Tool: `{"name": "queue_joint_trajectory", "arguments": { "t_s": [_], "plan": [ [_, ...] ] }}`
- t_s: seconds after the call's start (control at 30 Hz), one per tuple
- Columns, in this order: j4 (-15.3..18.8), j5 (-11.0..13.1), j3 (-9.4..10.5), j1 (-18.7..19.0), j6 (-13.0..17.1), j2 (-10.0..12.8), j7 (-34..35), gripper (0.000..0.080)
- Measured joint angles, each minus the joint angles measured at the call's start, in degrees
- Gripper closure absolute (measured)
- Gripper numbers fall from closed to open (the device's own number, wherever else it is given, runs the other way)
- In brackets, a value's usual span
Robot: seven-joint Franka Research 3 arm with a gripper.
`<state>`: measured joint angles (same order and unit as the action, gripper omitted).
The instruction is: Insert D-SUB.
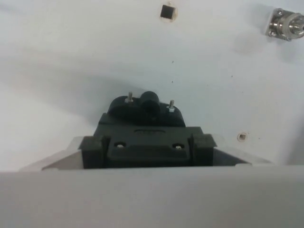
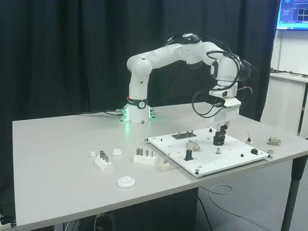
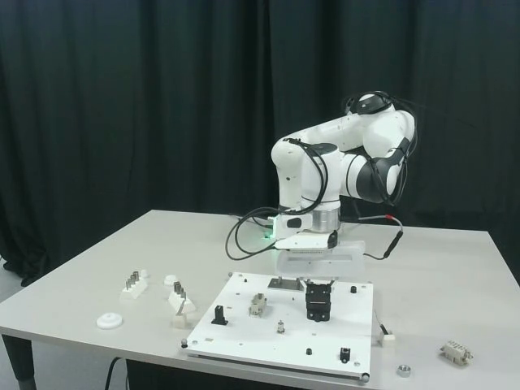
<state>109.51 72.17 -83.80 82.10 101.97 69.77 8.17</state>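
Wrist view: gripper (image 1: 147, 147) closed on the black D-SUB (image 1: 146, 116), which juts from between the fingers over the white board (image 1: 71, 57); a small black part (image 1: 167, 11) lies at 12 o'clock of it.
First room view: gripper (image 2: 220, 136) holds the D-SUB (image 2: 219, 141) just above the board (image 2: 231, 156).
Second room view: D-SUB (image 3: 318, 304) directly below the gripper (image 3: 318, 291), over the board's (image 3: 252, 337) far half.

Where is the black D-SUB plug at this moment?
The black D-SUB plug is in the gripper over the white board, near its far edge, beside a grey metal plate.
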Motion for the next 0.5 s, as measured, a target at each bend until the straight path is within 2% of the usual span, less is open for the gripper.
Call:
{"name": "queue_joint_trajectory", "arguments": {
  "t_s": [0.5],
  "plan": [
    [0.07,0.31,0.31,0.12,1.90,0.03,5.47,0.0419]
  ]
}}
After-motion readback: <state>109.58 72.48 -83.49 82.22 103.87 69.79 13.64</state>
